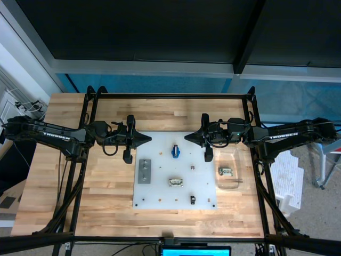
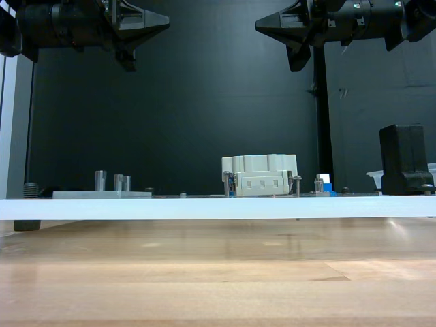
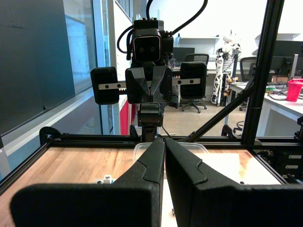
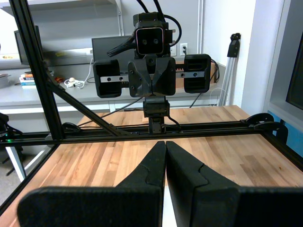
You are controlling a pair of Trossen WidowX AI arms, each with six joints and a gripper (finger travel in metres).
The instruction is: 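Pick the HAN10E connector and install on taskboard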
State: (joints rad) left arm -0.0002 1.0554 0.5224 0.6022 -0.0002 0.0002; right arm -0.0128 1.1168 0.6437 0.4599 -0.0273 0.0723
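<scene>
- Nearest you, low in the centre of the high view, a small black part stood by the near edge of the large flat white taskboard. The taskboard lay on the pale wooden table.
- Just beyond it, mid-frame, a squat beige connector base sat on the board. In the low view it rose above the white edge at centre.
- Right of centre and off the board, the small grey-beige HAN10E connector with silvery ends lay inside a clear plastic tray, with nothing gripping it.
- Left of centre, a plain grey metal block with two holes rested on the board, and a small blue part stood farther back.
- Farthest off, over the board's far edge, the left gripper and the right gripper hung high with their tips facing each other. Each had its fingers pressed together on nothing.
- What could have gone wrong for you from there:
  - Going down into the tray without first spreading the fingers would have knocked the connector instead of straddling it.
  - The tray looked light, so a finger catching its wall could have dragged it along.
  - The beige piece on the board looks much like the target, and you could have reached for it by mistake.
  - A skewed grasp would likely have jammed the part when you seated it.
</scene>
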